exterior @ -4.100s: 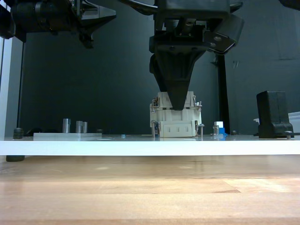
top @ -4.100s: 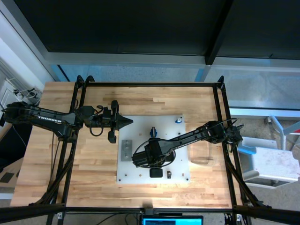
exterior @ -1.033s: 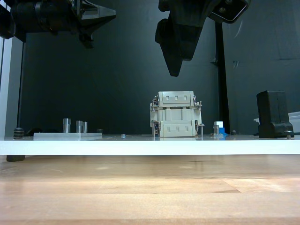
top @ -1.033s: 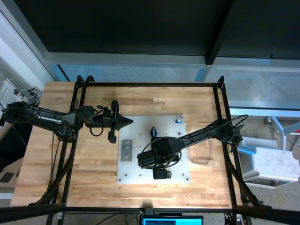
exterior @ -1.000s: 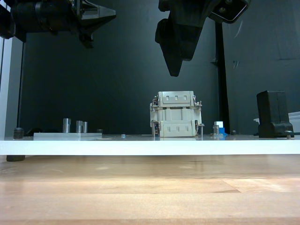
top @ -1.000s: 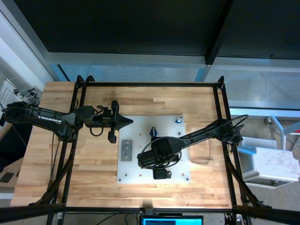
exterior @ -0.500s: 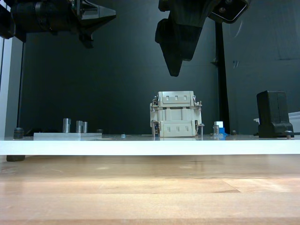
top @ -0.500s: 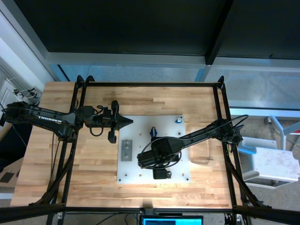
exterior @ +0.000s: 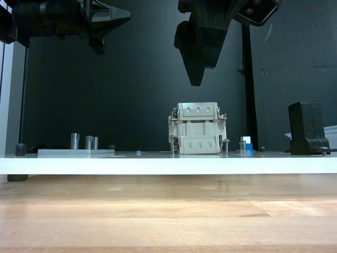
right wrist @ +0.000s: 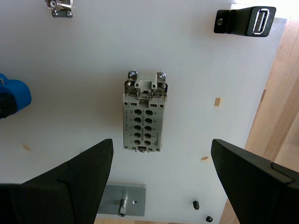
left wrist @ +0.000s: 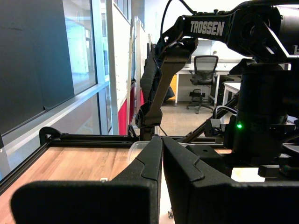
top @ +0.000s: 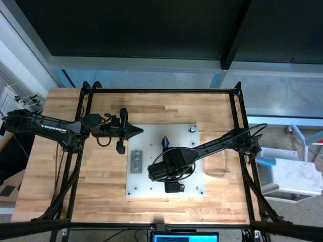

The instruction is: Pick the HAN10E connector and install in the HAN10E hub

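Wooden planks form the desk [top: 101,171], and a flat white task board [top: 139,189] lies at its middle, closer to the near edge. The black left gripper [top: 133,130] hangs parked toward the desk's left edge, over the board's far-left corner, jaws pressed together on nothing. The black right gripper [exterior: 196,74] hovers well above the board's middle, jaws spread wide and empty, straight over the task's parts. The cream-beige rectangular HAN10E hub [exterior: 199,143] stands on the board, and the grey-silver HAN10E connector [exterior: 197,110] sits squarely on top of it, touching it and level, its pale pin face looking up at the right wrist camera. To my eye the insertion step is done and the release is complete. What remains is to draw the right arm back toward the desk's right edge without brushing the stack, perhaps after a check that the connector is pressed fully home. A grey metal block with pegs [exterior: 76,152], a black part [exterior: 306,129] and a small blue part [exterior: 246,143] stand apart.
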Action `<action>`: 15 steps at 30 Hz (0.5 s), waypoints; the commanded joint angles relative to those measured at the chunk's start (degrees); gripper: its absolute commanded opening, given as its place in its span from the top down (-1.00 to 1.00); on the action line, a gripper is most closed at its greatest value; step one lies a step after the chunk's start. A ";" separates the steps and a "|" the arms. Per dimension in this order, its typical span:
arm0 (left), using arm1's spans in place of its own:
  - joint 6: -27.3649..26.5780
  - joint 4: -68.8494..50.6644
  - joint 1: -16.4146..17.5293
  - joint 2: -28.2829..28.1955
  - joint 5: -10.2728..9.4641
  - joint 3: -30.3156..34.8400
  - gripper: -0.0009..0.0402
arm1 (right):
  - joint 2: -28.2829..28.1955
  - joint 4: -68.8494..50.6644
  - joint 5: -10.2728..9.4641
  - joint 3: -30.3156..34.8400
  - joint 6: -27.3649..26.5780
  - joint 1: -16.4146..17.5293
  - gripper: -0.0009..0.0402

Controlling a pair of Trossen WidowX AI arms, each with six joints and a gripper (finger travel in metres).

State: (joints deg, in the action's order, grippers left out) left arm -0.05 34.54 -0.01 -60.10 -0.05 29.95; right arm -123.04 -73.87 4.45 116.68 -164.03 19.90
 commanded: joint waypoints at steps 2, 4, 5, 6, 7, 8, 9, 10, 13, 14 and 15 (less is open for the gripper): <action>0.00 0.02 0.00 0.00 0.02 0.00 0.96 | -0.02 0.02 0.02 0.02 0.00 0.00 -0.48; 0.02 0.02 0.02 0.00 0.02 0.00 0.96 | -0.02 0.02 0.02 0.02 0.00 0.00 -0.48; 0.02 0.02 0.00 0.00 0.02 0.00 0.96 | -0.02 0.02 0.02 0.02 0.00 0.02 -0.48; 0.02 0.02 0.00 0.00 0.00 0.00 0.96 | -0.02 0.02 0.02 0.02 0.00 0.00 -0.48; 0.02 0.02 0.02 0.00 0.02 0.00 0.96 | -0.02 0.02 0.02 0.02 0.00 0.02 -0.48; 0.02 0.02 0.02 0.00 0.02 0.00 0.96 | -0.02 0.02 0.00 0.02 0.00 0.02 -0.48; 0.02 0.02 0.02 0.00 0.02 0.00 0.96 | -0.02 0.02 0.02 0.02 0.00 0.02 -0.48; 0.00 0.02 0.00 0.00 0.02 0.00 0.96 | -0.02 0.02 0.02 0.02 0.00 0.02 -0.48; 0.02 0.02 0.00 0.00 0.02 0.00 0.96 | -0.02 0.00 0.00 0.02 0.00 0.02 -0.48; 0.00 0.02 0.00 0.00 0.02 0.00 0.96 | -0.02 0.02 0.02 0.02 0.00 0.02 -0.48; 0.02 0.02 0.02 0.00 0.02 0.00 0.96 | -0.02 0.02 0.02 0.02 0.00 0.02 -0.48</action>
State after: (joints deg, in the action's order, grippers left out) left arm -0.05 34.54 -0.01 -60.10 -0.05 29.95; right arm -123.04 -73.84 4.45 116.71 -164.03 19.90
